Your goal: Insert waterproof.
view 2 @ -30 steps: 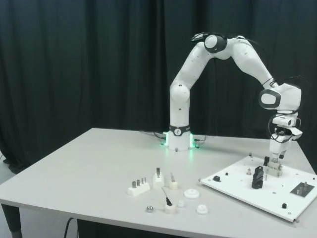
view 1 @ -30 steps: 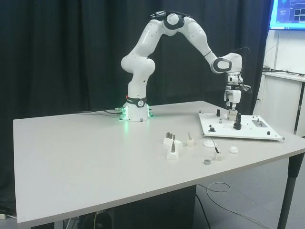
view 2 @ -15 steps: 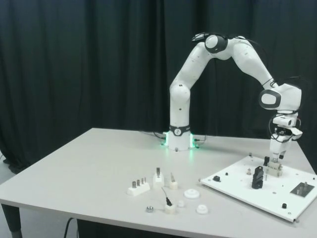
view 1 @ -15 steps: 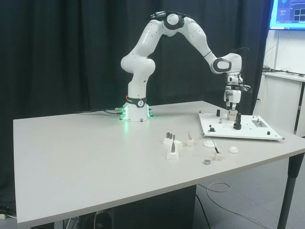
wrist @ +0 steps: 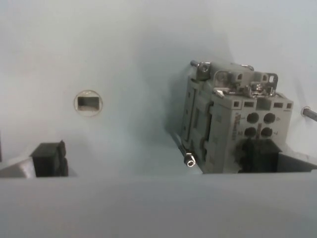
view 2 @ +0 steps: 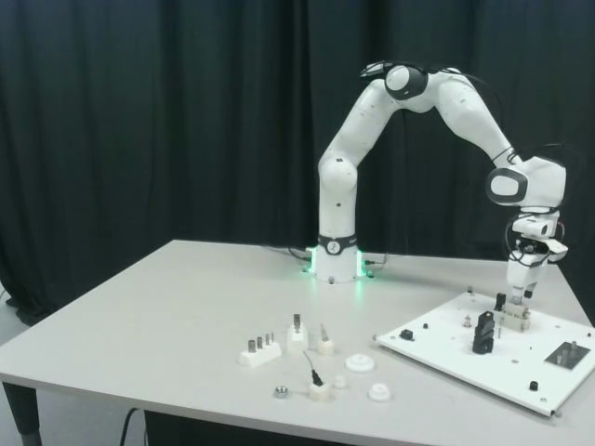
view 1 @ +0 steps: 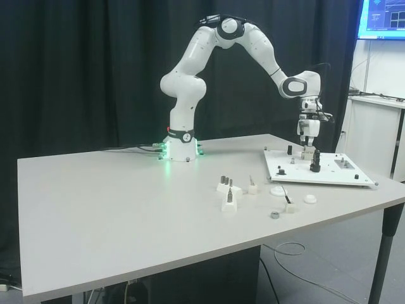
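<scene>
Desk: grey desk (view 1: pixel 114 202) before black curtains.
Board: white board (view 2: pixel 446 358) on desk.
Connector: grey waterproof connector (wrist: pixel 233 131) mounted upright on board.
Tool: tool (view 2: pixel 518 295) directly above connector; grip cannot tell.

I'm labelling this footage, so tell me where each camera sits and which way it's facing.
Wrist view: on the arm, looking down at the grey connector housing on the white board; no fingertips clearly seen.
First room view: off the table's corner, whole arm, gripper.
Second room view: facing the table front, whole arm.
Both room views share the green-lit base.
</scene>
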Available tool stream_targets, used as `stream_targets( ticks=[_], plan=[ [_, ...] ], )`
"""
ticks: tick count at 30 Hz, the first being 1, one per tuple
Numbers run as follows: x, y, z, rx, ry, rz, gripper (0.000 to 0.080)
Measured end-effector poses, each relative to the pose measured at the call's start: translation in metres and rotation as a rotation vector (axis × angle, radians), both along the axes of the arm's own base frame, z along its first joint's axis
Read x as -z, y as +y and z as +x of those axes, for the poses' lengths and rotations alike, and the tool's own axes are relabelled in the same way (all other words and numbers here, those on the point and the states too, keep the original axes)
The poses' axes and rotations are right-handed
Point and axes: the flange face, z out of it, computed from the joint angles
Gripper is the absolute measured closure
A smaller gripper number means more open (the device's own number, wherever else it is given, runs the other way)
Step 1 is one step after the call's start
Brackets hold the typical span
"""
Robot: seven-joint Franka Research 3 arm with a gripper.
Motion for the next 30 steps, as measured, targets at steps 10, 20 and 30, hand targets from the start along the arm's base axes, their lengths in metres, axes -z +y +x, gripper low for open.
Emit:
stream_targets(
  ticks=[10,20,30],
  plan=[
    [0.0013,0.0006,-0.0018,-0.005,-0.01,-0.005,0.0003],
    [0.0019,0.0007,-0.0029,-0.008,-0.016,-0.008,0.0003],
    [0.0025,-0.0001,-0.004,-0.011,-0.021,-0.006,0.0003]
  ],
)
